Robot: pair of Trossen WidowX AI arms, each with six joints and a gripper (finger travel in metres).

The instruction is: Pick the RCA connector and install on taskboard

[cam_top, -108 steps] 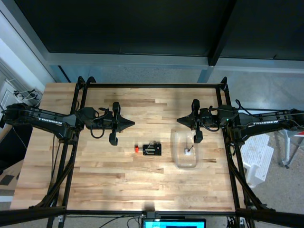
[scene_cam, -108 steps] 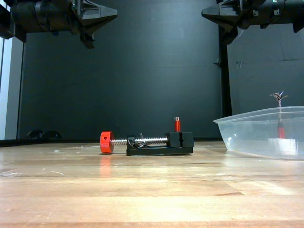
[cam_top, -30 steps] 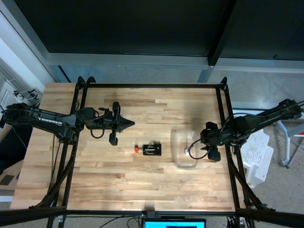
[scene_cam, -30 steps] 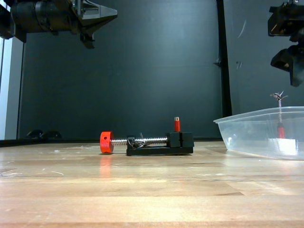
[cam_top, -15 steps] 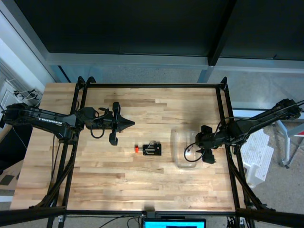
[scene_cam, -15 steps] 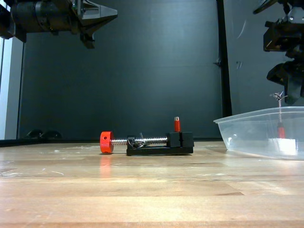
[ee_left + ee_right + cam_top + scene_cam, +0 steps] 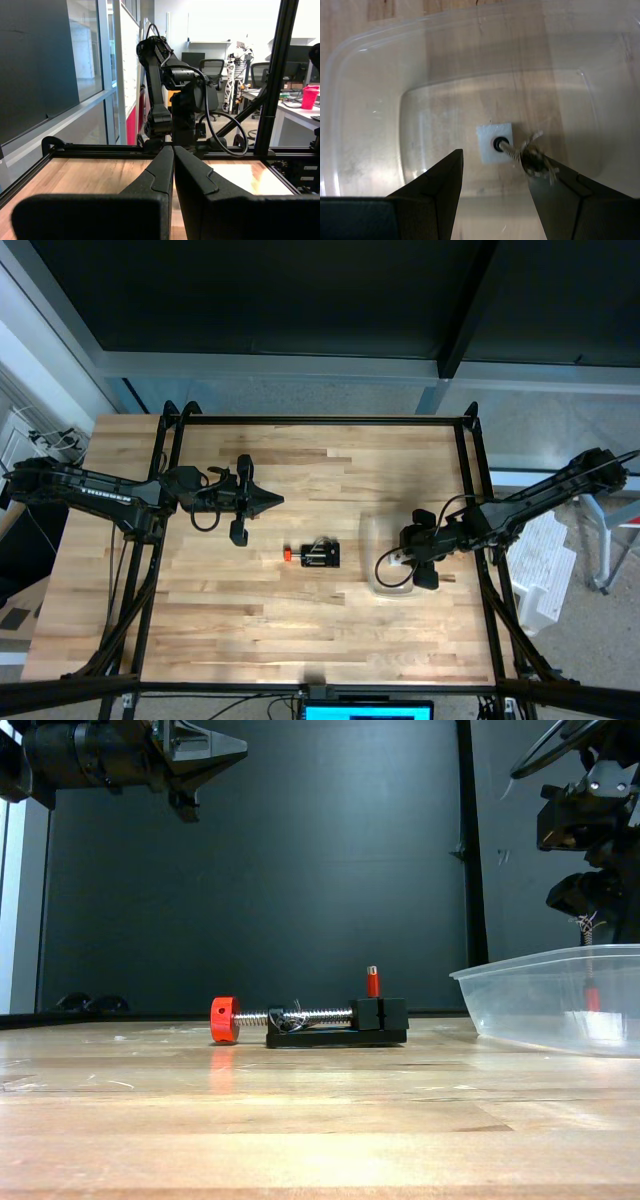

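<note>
hung right gripper [image 7: 494, 156], jaws apart, above rca connector [image 7: 506, 147] in clear tray [image 7: 365, 100].
stood thin, silvery, frayed-topped in white foam [image 7: 487, 135]; held left gripper [image 7: 173, 150] closed, high left of taskboard [image 7: 320, 555].

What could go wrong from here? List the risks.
1. The right tool, open above the clear tray, has the RCA connector nearer one finger; closing could knock its frayed stem aside.
2. Fingers reaching the tray floor could shift it.
The left tool is parked, shut, above the table.

My left gripper [image 7: 228, 755] hangs high left; my right gripper [image 7: 590, 900] hovers over the tray [image 7: 520, 995], right of the block [image 7: 335, 1023]
</note>
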